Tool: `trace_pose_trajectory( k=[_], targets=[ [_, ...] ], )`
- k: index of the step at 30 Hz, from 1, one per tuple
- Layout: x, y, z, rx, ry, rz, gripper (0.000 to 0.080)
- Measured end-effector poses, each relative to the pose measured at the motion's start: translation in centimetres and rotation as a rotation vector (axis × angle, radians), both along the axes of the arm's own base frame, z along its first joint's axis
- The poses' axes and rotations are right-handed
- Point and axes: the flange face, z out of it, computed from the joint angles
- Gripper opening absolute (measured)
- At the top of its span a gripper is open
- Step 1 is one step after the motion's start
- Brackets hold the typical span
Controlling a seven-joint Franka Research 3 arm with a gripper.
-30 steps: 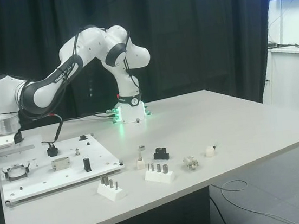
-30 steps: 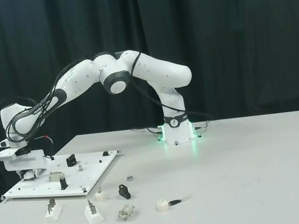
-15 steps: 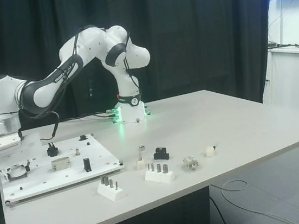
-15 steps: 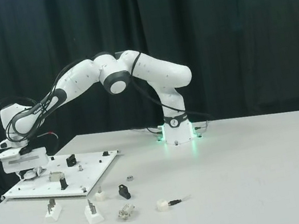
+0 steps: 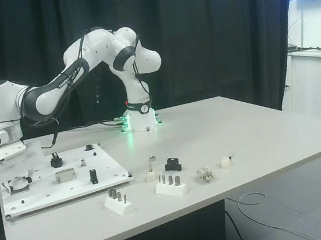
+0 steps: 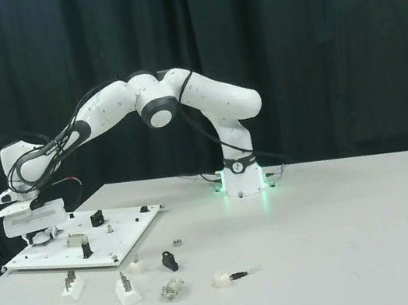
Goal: Insert large gear.
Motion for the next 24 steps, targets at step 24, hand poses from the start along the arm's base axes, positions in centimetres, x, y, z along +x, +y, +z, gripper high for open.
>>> trace_pose_trajectory(
  k=[24],
  targets=[
    [-0.25,-0.32,-0.01,0.005,-0.020,-0.373,0.0597]
  ],
)
